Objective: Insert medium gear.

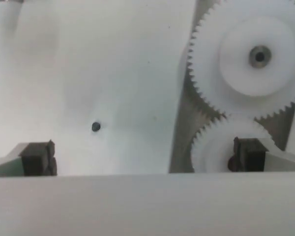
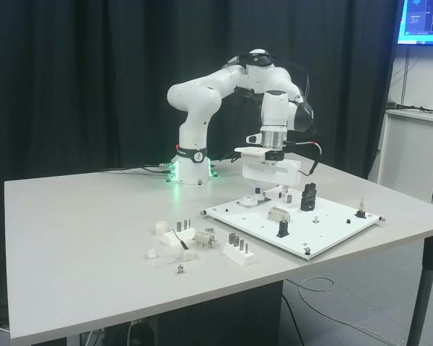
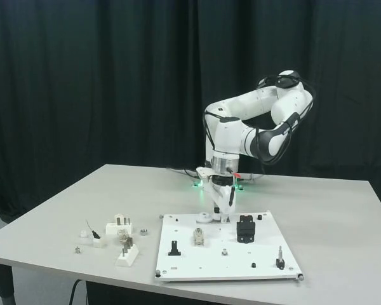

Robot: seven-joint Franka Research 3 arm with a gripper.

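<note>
The medium gear [image 1: 226, 150] sits on the white board [image 2: 332, 229], its teeth meeting those of the large gear [image 1: 250, 54] at about its 12 o'clock in the wrist view; both lie in a grey recess at the board's far corner nearest the robot base. Judging from this, the gear looks already on its peg, or very nearly so.

The main risk, as I read it, is a gear not fully seated: if its teeth ride on top of the large gear's teeth instead of dropping between them, it would sit tilted and jam on the peg. A second risk comes from the finger lying over the gear's face. Lifting away at a slant could drag the gear sideways or pull it back up off its shaft. A straight rise would avoid that.

The gripper [image 1: 142, 160] is spread wide. One black fingertip [image 1: 249, 155] is over the medium gear, at or near its hub; whether it touches cannot be told. The other fingertip [image 1: 38, 158] hangs over bare board, well apart from the gear, toward 9 o'clock of it. Nothing lies between the two, so the pincer is released and holds nothing.

From the room views, the gripper hangs low over that same corner of the board.
</note>
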